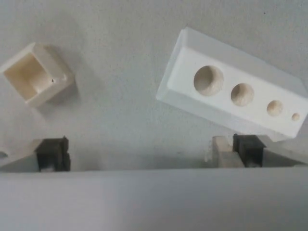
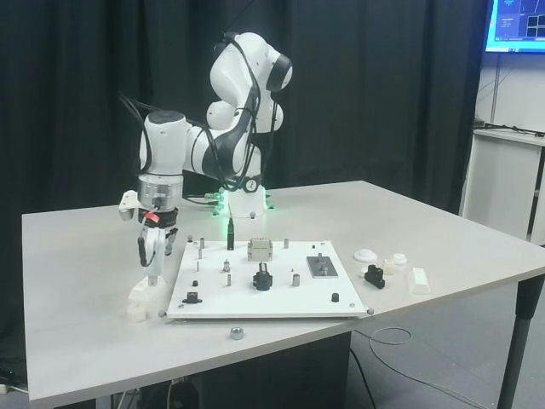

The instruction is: Place Ethernet.

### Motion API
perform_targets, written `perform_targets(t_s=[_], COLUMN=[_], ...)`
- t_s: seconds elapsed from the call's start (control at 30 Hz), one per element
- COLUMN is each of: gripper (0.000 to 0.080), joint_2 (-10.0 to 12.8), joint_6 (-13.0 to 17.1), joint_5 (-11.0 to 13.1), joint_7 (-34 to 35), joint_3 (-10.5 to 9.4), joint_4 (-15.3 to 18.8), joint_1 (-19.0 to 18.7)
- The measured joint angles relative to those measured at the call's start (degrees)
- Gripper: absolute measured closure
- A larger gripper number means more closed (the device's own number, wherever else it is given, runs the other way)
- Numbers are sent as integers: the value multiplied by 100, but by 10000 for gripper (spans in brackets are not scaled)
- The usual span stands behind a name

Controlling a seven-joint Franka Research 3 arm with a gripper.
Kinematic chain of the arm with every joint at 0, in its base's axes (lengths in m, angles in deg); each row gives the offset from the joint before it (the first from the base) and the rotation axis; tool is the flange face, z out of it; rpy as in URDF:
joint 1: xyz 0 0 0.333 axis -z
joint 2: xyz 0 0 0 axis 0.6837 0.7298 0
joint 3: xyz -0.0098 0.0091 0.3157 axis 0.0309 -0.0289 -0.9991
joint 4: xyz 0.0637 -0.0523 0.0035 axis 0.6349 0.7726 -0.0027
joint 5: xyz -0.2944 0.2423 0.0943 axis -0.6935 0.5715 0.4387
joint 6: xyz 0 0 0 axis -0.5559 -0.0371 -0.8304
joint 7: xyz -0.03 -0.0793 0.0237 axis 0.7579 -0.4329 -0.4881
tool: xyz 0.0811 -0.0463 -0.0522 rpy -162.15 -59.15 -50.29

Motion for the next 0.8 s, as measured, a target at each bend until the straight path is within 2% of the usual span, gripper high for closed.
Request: perform_targets(t_s=[0.33,0.37,0.8], gripper=[54,5,3], joint_2=[-37,-40,-83], joint_6=[1,1,-1], joint_5=[0,0,0], joint_7=[-50,-57,-87], joint_3=[2,2,1], joint_4=[-21,-25,-50], joint_1=[24,25,25])
